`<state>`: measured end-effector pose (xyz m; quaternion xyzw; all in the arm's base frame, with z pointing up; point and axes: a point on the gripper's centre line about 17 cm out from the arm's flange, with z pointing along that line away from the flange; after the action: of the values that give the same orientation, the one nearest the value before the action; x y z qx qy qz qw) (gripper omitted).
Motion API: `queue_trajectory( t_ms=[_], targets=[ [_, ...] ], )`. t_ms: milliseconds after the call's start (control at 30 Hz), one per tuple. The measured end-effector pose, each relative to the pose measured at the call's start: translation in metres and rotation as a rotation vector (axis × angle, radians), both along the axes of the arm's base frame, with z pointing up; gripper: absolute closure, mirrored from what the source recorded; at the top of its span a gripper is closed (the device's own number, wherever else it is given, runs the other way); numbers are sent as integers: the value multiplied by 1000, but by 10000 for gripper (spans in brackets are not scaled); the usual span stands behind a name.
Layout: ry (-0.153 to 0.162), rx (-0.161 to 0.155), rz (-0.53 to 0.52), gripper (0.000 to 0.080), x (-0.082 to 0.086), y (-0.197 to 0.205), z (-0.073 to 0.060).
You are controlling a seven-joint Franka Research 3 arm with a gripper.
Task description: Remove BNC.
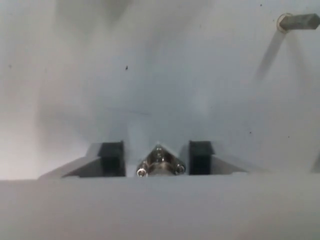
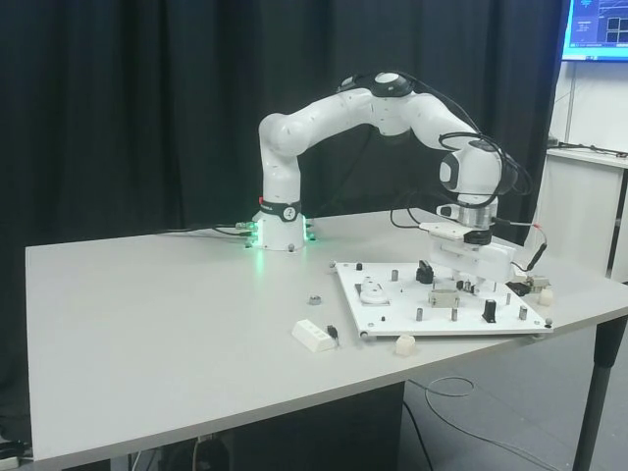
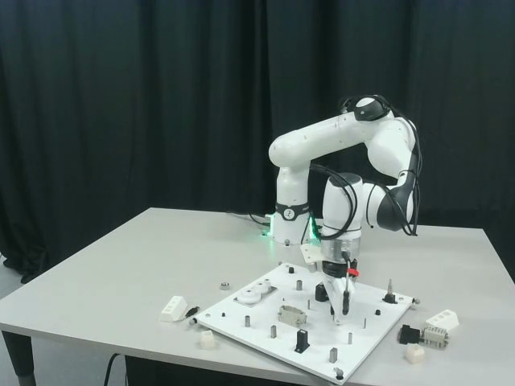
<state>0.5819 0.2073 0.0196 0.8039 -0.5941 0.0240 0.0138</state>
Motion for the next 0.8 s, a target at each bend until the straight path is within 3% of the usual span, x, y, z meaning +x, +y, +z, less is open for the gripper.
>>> queue_trajectory(
  t_ms=[133,167,433,467,633,800],
  targets=[
    [1,0,-5,438,-1,-2,1],
    [1,1,-6,618,-1,-3,2],
    [1,2,-6,618,-1,-3,2],
    [1,2,-6,668,-1,-2,2],
    [2,2,-4,668,-1,-2,2],
    [4,3,58,668,-1,-2,2]
  ],
)
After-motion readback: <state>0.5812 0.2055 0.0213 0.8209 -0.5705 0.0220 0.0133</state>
